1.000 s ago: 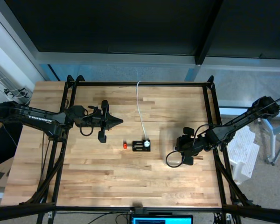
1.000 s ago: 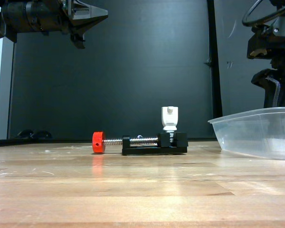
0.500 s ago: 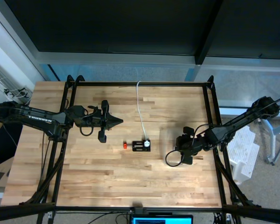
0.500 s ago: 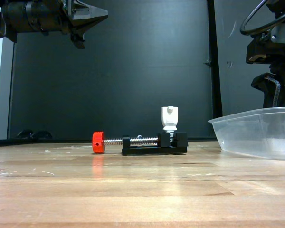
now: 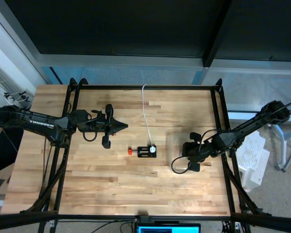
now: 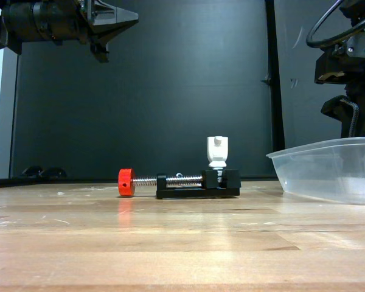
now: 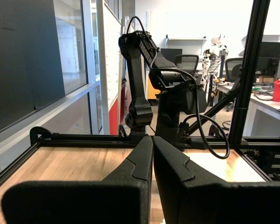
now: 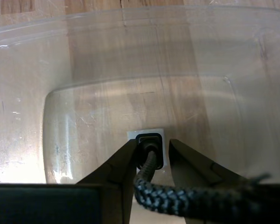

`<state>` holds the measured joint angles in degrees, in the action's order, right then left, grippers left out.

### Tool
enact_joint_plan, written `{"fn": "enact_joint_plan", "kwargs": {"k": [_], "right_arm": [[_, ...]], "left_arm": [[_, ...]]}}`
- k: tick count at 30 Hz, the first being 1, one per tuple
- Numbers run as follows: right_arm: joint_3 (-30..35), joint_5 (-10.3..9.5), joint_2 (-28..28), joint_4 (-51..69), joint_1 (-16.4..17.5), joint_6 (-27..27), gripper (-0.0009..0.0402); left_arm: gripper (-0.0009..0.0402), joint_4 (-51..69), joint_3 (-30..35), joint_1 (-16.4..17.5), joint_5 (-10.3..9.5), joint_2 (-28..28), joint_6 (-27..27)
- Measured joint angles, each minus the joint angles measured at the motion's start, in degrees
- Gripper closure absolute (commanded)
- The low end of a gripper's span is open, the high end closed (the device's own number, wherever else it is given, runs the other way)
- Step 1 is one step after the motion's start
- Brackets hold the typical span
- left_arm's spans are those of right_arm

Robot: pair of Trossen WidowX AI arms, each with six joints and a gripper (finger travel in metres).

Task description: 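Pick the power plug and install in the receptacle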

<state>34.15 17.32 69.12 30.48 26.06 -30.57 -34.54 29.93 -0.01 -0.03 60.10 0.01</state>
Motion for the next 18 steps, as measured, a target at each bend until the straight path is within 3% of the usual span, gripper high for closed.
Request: {"fn": "enact_joint_plan", "kwargs": {"k": [18], "right_arm": [[0.0, 0.0, -0.1, 0.0, 0.0, 0.0, 0.0373]], "left_arm": [[0.0393, 0.0, 0.0, 0.0, 0.0, 0.0, 0.0]]}}
